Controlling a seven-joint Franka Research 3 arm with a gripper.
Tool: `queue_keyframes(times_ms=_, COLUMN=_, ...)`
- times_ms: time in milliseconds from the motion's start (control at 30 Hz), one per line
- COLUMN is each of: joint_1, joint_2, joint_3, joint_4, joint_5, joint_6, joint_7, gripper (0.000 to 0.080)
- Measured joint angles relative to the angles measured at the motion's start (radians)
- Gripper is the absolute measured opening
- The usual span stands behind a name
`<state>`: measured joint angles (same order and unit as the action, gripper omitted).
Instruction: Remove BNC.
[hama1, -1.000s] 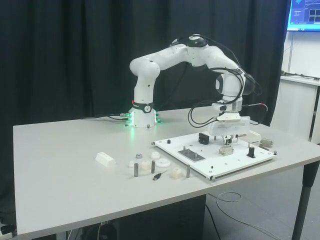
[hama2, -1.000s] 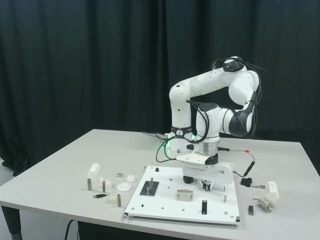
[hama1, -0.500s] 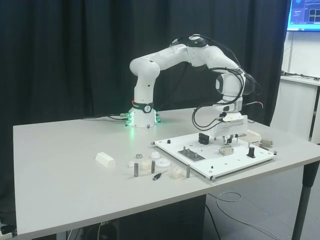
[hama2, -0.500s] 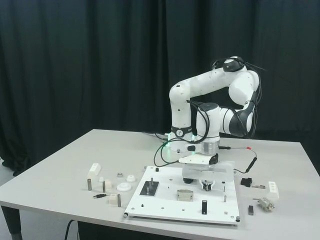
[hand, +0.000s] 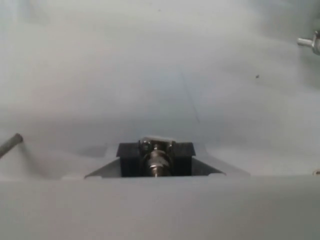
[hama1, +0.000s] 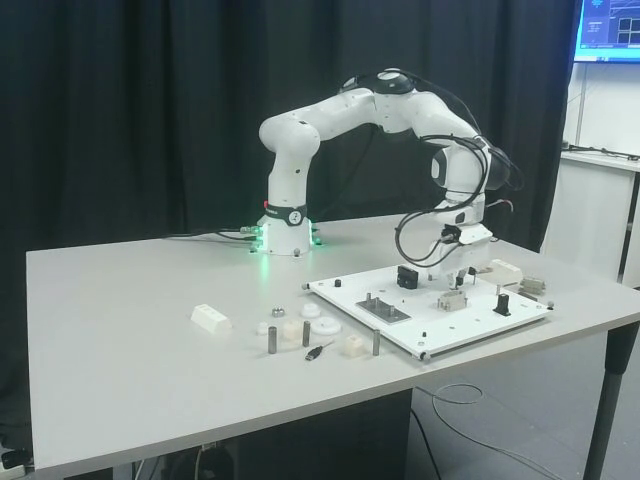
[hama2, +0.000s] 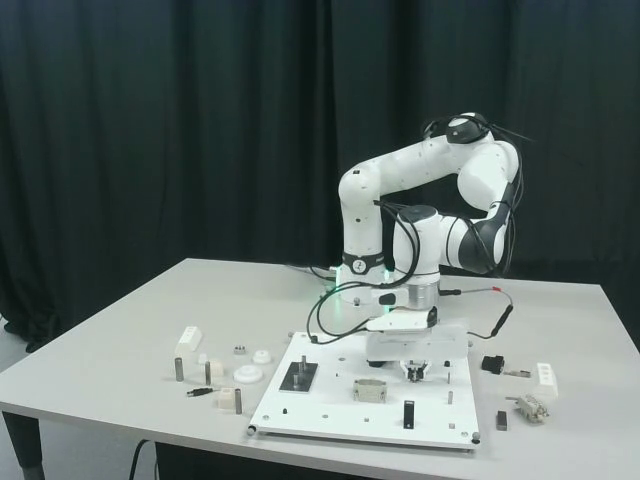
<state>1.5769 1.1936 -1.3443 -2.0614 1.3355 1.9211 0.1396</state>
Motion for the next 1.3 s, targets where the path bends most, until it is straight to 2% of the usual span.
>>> queue_keyframes(times_ms=600, joint_1=0.005, joint_2=0.000, joint_3=-0.001, joint_4=-0.003, joint_5=0.000, joint_6=0.002, joint_7=-0.301, gripper=0.0125)
queue_keyframes(times_ms=1300, joint_1=0.016, joint_2=0.000, joint_3=-0.002, joint_4=-0.009, joint_5=-0.005, joint_6=0.014, joint_7=-0.522, gripper=0.0125)
